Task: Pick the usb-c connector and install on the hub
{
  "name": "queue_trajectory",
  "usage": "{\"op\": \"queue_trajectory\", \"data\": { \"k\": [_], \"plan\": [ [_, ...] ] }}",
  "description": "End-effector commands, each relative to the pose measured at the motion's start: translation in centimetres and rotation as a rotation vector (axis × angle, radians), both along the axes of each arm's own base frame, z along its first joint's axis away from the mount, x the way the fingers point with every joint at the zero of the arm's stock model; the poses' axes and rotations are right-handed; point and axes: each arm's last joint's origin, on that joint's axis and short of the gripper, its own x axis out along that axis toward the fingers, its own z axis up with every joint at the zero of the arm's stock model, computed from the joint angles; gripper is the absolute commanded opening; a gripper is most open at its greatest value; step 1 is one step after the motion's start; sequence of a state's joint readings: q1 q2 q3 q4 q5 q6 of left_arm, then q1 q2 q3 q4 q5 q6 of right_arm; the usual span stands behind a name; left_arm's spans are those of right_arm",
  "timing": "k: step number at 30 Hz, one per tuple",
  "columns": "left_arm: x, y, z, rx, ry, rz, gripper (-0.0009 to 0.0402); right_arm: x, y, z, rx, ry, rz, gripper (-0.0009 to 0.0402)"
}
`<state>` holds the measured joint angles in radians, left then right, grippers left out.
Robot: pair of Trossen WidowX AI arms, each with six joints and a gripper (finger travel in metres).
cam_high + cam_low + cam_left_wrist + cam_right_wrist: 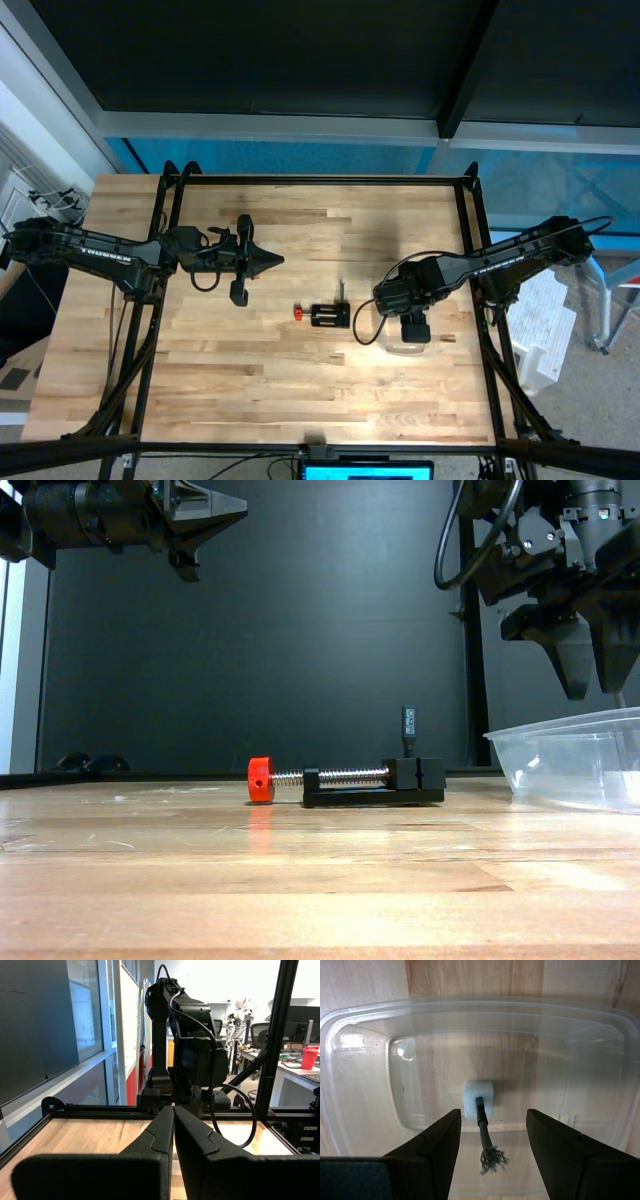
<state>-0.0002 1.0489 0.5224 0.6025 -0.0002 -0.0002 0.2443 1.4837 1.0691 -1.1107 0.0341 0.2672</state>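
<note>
The usb-c connector (478, 1098), a small whitish block with a short dark frayed cable stub, lies in the middle of a clear plastic tray (360, 1060). My right gripper (493, 1113) hangs open above it, one finger on each side of the stub and not touching it. In the high view this gripper (412, 337) is over the tray (392, 347). The hub (330, 315) is a black block with an orange-red knob (260, 779) and a thin upright pin (408, 730), left of the tray. My left gripper (268, 260) is shut on nothing, held high at the left.
The tray (570, 755) stands close to the hub's right end (415, 778). A black frame rail (470, 230) runs around the wooden table. The right arm's cable loop (368, 325) hangs between hub and tray.
</note>
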Motion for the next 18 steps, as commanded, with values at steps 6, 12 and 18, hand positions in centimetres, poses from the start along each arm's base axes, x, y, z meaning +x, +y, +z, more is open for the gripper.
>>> {"op": "queue_trajectory", "data": {
  "k": [6, 12, 18],
  "plan": [
    [0.00, 0.00, 0.02, 0.000, -0.001, 0.000, 0.0000, 0.04, 0.17, -0.32, 0.005, -0.016, -0.007, 0.0181],
    [0.00, 0.00, 0.02, 0.000, -0.001, 0.000, 0.0000, 0.12, 0.27, -0.33, 0.007, -0.025, -0.003, 0.0181],
    [0.00, 0.00, 0.02, 0.000, -0.001, 0.000, 0.0000, 0.07, 0.29, -0.54, 0.007, -0.025, -0.002, 0.0181]
  ]
}}
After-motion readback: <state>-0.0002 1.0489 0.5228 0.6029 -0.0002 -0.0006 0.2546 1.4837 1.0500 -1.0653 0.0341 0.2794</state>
